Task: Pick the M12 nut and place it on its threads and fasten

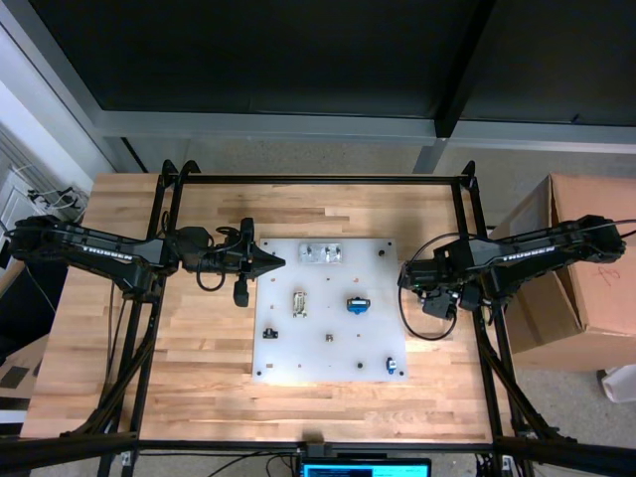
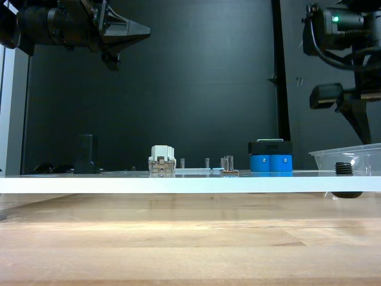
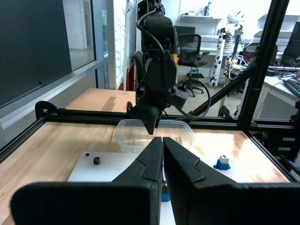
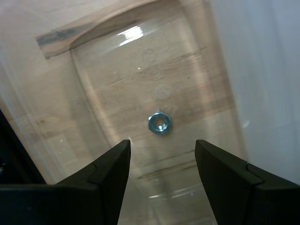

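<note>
While the left gripper hangs high over the far left edge of the white board, pointing level toward the right arm with its fingers pressed together on nothing, the right gripper points down into the clear tray just off the board's right side. Its two black fingers stand well apart and hold nothing. The M12 nut, small, silver and six-sided, lies flat and free on the tray's floor, with wood grain showing through the plastic beneath it. In the right wrist view it sits between the lines of the spread fingers and ahead of their tips, touching neither. The nut's black stud stands bare near the board's near right edge, its ribs plain in the low view, where it shows in front of the tray. Elsewhere on the board stand a blue connector block and a pale connector, both well apart from the stud. A cardboard box sits beyond the right arm, off the wooden table.
</note>
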`<control>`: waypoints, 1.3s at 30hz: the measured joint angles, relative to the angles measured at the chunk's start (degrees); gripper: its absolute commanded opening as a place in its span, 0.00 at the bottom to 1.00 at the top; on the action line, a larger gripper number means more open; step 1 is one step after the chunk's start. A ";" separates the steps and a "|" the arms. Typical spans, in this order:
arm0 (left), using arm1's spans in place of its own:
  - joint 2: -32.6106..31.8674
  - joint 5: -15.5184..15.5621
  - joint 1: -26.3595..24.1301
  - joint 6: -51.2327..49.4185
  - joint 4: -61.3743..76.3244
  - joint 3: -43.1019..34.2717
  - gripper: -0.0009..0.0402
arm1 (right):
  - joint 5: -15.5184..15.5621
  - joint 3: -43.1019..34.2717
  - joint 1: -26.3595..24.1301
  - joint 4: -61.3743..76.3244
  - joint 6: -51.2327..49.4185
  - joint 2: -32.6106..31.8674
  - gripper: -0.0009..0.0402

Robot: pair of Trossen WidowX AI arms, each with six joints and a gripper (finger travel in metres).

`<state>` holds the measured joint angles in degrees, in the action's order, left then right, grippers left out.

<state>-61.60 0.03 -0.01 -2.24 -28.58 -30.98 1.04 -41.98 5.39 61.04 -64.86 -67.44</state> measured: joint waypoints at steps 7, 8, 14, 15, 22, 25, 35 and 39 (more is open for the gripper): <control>0.00 0.00 0.00 0.00 0.00 -0.02 0.02 | -1.73 3.32 0.13 -4.20 -0.37 -2.25 0.50; 0.00 0.00 0.00 -0.02 0.00 0.00 0.02 | -1.73 3.74 0.15 -4.94 -0.46 -2.58 0.50; 0.00 0.00 0.00 0.00 0.00 -0.02 0.02 | -2.58 5.73 0.24 -8.35 -1.92 -3.58 0.50; 0.00 0.00 0.00 0.00 0.00 0.00 0.02 | -2.58 6.05 0.24 -8.98 -1.92 -3.58 0.50; 0.00 0.00 0.00 0.00 0.00 0.00 0.02 | -2.54 7.78 0.35 -11.72 -1.73 -4.42 0.50; 0.00 0.00 0.00 -0.02 0.00 -0.02 0.02 | -2.54 7.87 0.37 -12.11 -1.68 -4.39 0.50; 0.00 0.00 0.00 0.00 0.00 0.00 0.02 | -2.32 7.91 0.50 -12.74 0.61 -5.81 0.50; 0.02 0.00 0.00 0.00 0.00 0.00 0.02 | -2.32 7.91 0.55 -13.94 2.67 -6.93 0.50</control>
<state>-61.58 0.03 -0.01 -2.24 -28.58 -30.98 -1.28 -34.06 5.93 47.09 -62.19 -74.37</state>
